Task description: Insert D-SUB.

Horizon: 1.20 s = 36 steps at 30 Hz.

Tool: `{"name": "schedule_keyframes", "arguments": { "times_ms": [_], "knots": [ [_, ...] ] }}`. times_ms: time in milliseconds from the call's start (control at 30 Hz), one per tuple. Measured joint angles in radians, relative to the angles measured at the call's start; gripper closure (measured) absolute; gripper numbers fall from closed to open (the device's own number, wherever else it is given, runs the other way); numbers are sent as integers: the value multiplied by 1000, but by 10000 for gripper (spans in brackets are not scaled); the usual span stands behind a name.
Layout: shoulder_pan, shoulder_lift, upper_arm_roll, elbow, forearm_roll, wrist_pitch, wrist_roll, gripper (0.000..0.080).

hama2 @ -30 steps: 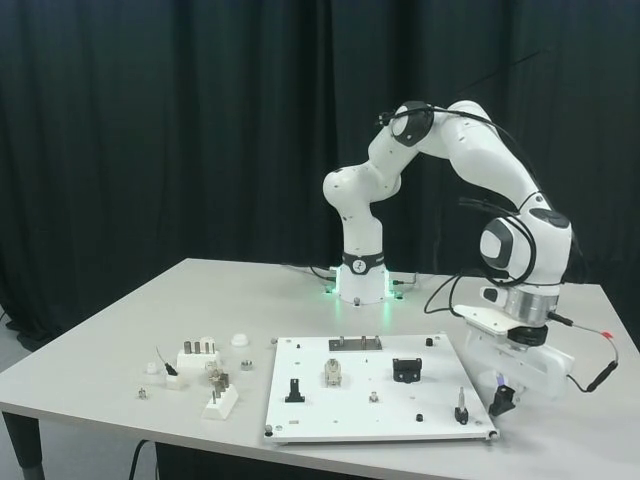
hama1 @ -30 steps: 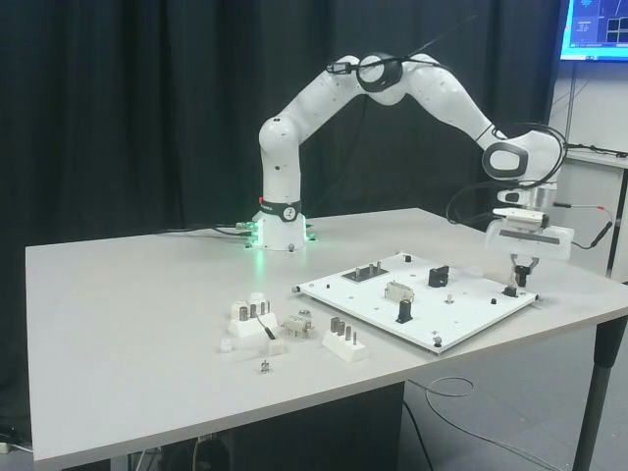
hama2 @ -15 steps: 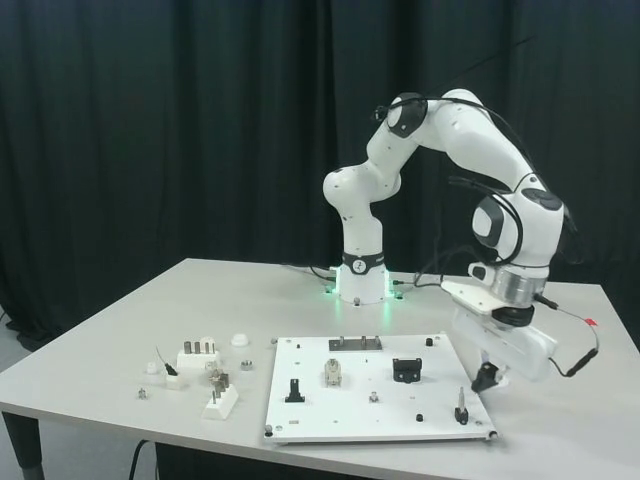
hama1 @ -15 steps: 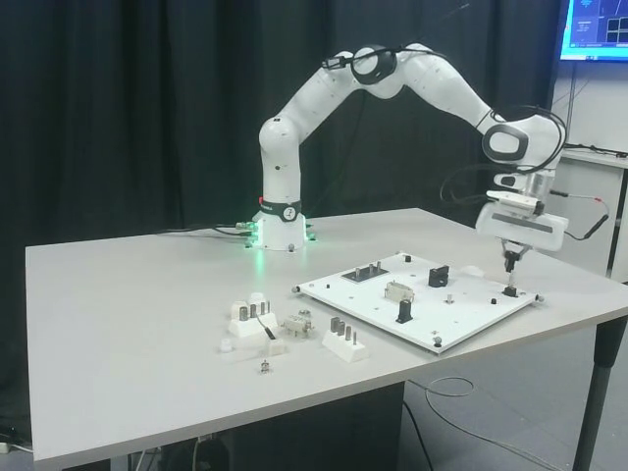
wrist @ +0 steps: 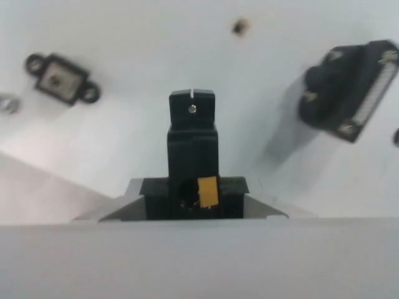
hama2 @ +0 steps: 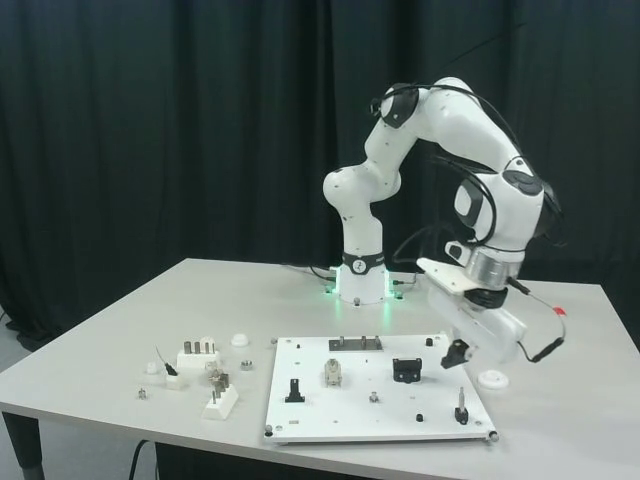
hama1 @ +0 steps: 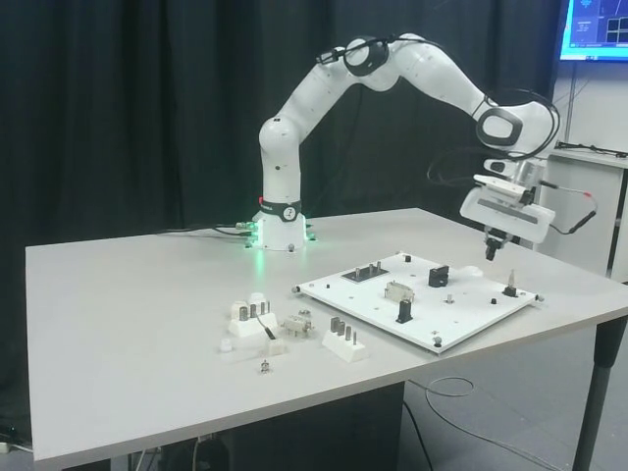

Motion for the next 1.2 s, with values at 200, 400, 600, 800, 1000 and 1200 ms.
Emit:
{"name": "schedule_keyframes", "arguments": {
  "times_ms": [200, 400, 600, 800, 1000, 1200],
  "knots": [
    [0, -40, -16, -54, -1, -5, 3, 647],
    [0, -91, -34, -118, -14, -4, 48, 647],
    [-1, -149, -44, -190, -47, 14, 75, 647],
    [-1, -213, -46, -275, -96, 65, 111, 647],
    [-1, -276, -47, -372, -136, 148, 123, 647],
    [-3, -333, -49, -467, -159, 239, 151, 647]
  ]
}}
